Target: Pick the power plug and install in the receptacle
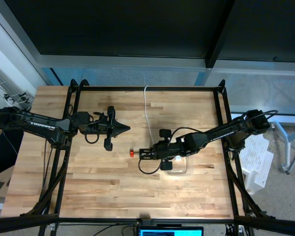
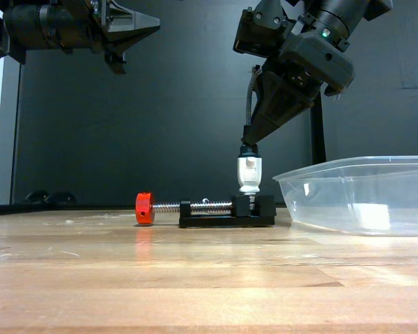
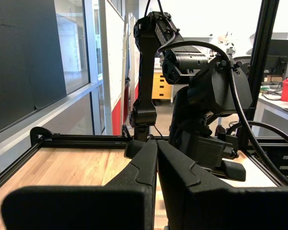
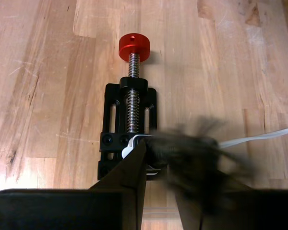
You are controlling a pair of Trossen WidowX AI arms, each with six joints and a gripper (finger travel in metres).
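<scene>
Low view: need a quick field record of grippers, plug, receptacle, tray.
left gripper: shut, empty, held high over table's left side
right gripper: shut on power plug, straight above receptacle
power plug: black, sitting atop upright white piece
receptacle: black fixture on table, red knob toward left arm
clear tray: on table, beside receptacle

Matt black plastic clads the left gripper, held high over the table of pale, scuffed wood with a faint sheen. It also clads the right gripper, which pinches the dull black power plug above the receptacle. That matt black fixture carries a bright bare-metal screw and a satin red-orange knob; the tray beside it is clear, glossy plastic.
</scene>
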